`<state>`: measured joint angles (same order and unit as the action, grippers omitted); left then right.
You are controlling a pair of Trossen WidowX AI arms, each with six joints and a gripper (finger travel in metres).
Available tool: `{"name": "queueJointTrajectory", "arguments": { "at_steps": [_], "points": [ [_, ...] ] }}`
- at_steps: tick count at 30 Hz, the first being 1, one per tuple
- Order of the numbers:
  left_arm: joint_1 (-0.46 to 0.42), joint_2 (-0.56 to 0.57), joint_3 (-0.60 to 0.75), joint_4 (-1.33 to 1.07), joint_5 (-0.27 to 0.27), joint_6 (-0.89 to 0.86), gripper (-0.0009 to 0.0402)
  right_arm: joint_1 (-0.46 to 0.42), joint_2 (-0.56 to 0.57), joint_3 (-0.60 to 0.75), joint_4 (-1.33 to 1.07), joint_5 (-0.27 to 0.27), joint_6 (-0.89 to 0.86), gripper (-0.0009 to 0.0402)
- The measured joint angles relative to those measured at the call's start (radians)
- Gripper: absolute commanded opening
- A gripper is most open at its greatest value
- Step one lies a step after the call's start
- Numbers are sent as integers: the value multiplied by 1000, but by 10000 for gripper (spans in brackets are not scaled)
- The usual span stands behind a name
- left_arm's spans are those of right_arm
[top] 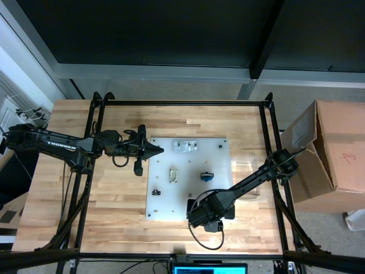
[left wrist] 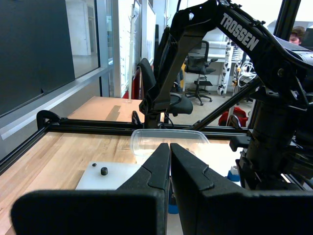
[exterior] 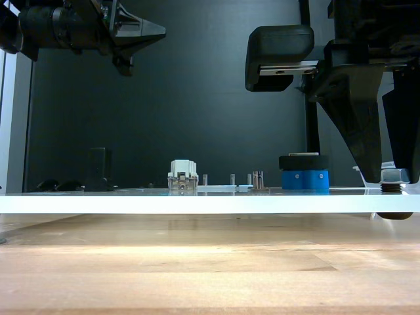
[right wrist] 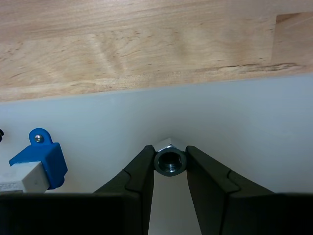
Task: Pick the M12 nut and place it on its threads and fasten
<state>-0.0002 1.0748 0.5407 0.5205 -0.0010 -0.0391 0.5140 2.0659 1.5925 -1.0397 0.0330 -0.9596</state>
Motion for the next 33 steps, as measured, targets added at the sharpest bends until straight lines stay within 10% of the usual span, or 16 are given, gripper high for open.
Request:
{"name": "queueJointTrajectory", "arguments": {
  "at_steps": [10,33],
  "points": [
    [0,0,0,0,0,0,0,-1,0,-1,2,0,87,8],
    [0,0,0,0,0,0,0,-4,0,-7,12,-1,1270,8]
  ]
}}
